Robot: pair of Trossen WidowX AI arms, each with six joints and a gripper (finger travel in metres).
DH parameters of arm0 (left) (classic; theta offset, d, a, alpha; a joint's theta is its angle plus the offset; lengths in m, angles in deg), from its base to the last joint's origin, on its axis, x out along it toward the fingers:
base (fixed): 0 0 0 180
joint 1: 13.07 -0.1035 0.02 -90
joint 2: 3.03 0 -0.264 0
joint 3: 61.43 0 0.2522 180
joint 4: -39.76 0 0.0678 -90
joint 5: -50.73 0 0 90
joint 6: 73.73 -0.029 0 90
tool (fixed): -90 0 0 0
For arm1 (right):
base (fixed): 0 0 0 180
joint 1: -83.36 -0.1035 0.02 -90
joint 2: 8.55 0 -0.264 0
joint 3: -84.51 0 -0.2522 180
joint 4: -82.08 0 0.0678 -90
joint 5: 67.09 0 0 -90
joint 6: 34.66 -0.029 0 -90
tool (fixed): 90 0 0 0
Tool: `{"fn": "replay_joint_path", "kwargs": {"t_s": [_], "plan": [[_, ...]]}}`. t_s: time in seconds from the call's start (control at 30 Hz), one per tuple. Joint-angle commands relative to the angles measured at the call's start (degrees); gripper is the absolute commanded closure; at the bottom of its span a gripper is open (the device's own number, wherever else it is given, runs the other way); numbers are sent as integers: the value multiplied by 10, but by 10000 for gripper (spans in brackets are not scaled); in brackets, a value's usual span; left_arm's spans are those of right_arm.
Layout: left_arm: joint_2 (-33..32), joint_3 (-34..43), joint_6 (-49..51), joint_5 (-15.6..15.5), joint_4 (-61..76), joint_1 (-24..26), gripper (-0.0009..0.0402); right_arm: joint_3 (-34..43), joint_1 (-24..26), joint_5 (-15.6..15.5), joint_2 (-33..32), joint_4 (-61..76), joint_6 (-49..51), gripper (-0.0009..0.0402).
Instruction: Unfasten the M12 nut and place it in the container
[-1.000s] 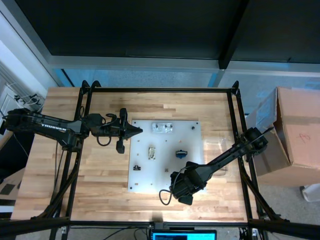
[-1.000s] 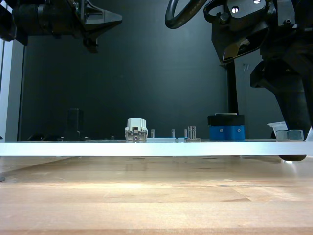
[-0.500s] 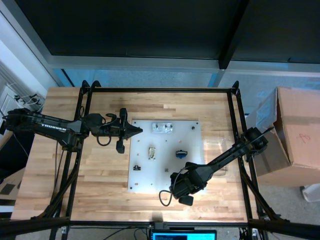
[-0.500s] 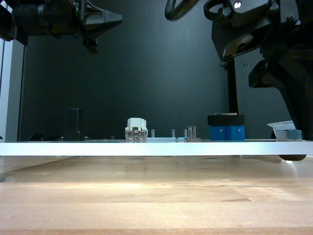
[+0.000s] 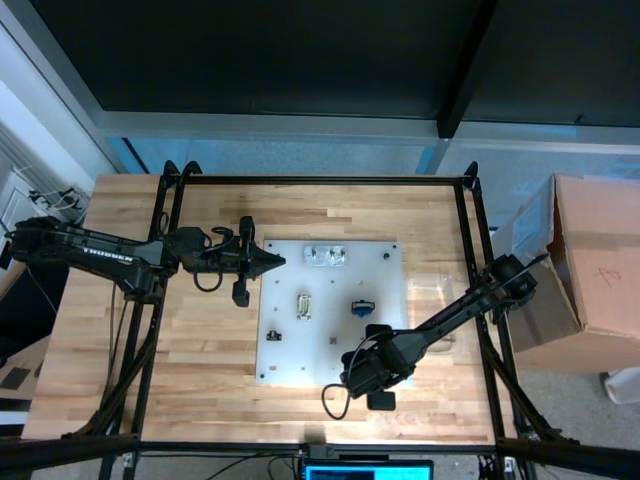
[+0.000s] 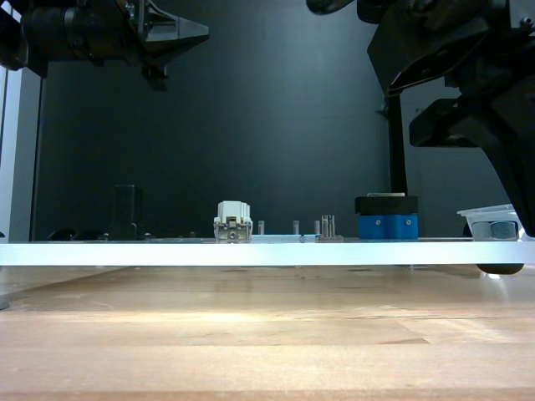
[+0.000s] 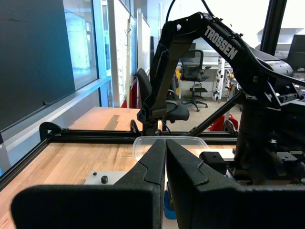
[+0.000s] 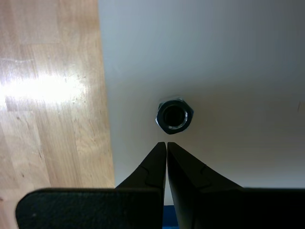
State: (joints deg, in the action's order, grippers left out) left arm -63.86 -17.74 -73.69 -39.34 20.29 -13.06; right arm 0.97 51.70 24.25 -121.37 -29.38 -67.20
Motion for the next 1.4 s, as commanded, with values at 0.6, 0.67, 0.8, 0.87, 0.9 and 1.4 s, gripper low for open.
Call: {"fn": "replay_joint_path", "kwargs": {"t_s": [0.6,0.67,0.8,0.87,0.9,1.4], "plan": [[0,0,0,0,0,0,393,-2,-5,1,16,2,297,389],[0,0,0,0,0,0,393,-2,-5,1,16,2,306,389],[0,0,0,0,0,0,393,-2,-5,1,16,2,305,389],[0,0,0,0,0,0,393,-2,-5,1,16,2,305,389],[0,0,0,0,0,0,393,-2,-5,1,16,2,305,389],[0,0,0,0,0,0,393,-2,-5,1,52,2,-16,389]]}}
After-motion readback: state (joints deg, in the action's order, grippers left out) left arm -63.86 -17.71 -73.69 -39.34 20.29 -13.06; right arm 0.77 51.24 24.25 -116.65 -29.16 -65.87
